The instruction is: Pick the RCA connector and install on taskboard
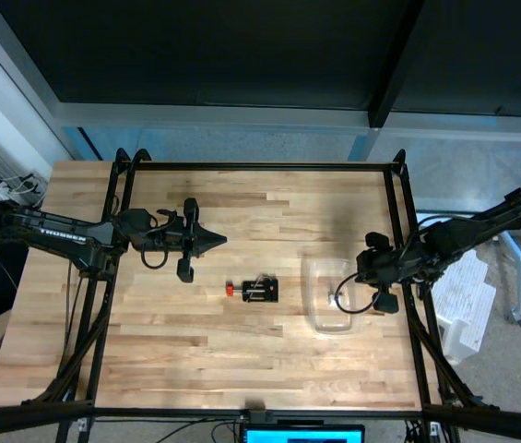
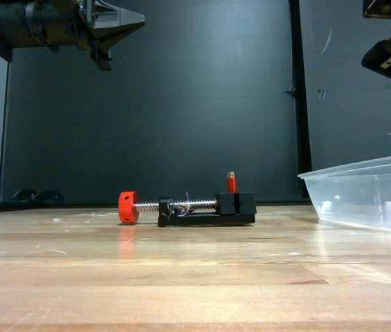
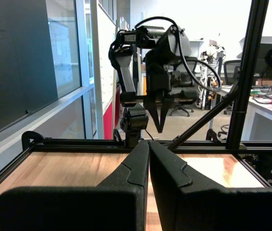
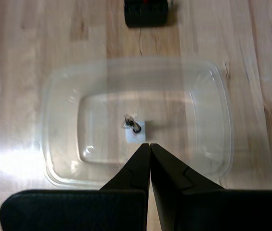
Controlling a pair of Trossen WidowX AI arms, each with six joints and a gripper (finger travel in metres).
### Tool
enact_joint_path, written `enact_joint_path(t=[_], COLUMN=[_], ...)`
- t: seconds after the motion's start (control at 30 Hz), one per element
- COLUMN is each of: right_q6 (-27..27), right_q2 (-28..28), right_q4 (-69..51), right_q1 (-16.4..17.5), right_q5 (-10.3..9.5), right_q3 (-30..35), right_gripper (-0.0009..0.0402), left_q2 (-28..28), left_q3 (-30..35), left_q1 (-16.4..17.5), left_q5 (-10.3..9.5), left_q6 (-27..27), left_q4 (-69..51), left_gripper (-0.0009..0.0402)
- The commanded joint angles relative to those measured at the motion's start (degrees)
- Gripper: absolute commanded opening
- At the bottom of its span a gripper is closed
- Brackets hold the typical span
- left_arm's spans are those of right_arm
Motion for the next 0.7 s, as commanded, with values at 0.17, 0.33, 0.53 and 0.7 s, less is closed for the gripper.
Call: enact_joint_path(t=[0.17, 0.33, 0.53, 0.7], right_q6=[0.24, 1.51, 2.89, 3.28], right_q2=[4.15, 5.22, 5.49, 5.49], right_q4=[-0.20, 0.59, 5.03, 7.65], right_q1=[0.68, 1.07, 1.62, 2.19], right_q5=[-0.44, -0.44, 1.07, 2.54], right_q3=[-0.28, -1.70, -4.94, -7.30], right_gripper=[0.0043, 0.0114, 0.0164, 0.0170], left_q2=[0.02, 0.02, 0.02, 0.02], left_q3=[0.02, 0.02, 0.02, 0.02], left_q1=[0.00, 0.02, 0.02, 0.02], left_q5=[0.02, 0.02, 0.02, 0.02], left_q6=[0.00, 0.00, 0.00, 0.00], left_q4=[0.00, 0.02, 0.02, 0.02], left_gripper=[0.0000, 0.0000, 0.0000, 0.0000])
